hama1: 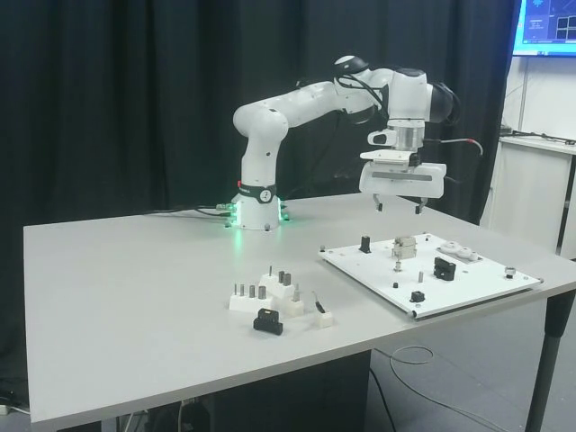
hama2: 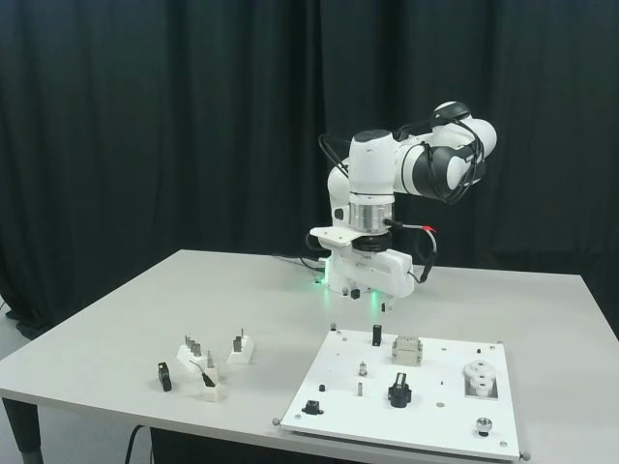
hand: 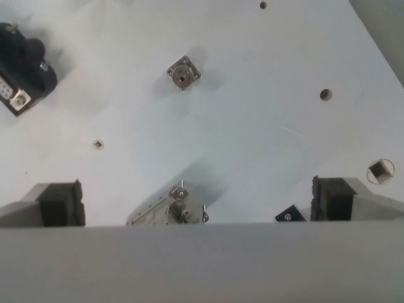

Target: Pick BNC.

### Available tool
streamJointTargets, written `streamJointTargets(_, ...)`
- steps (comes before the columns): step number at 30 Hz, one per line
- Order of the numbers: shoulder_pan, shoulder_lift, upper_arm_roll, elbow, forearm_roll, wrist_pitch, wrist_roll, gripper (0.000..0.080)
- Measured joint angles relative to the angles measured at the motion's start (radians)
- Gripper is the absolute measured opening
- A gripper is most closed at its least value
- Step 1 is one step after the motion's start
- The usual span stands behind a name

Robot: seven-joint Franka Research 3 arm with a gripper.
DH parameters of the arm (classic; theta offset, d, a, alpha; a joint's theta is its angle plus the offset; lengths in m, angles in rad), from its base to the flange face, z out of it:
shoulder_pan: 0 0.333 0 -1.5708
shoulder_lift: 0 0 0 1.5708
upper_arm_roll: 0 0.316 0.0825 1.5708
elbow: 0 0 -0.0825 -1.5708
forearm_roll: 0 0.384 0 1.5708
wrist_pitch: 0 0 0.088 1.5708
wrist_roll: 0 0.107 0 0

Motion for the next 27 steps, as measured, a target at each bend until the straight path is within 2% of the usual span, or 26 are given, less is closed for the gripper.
streamJointTargets(27,0.0,0.0,0.0,0.001,0.005,0.003,0.015,0.08)
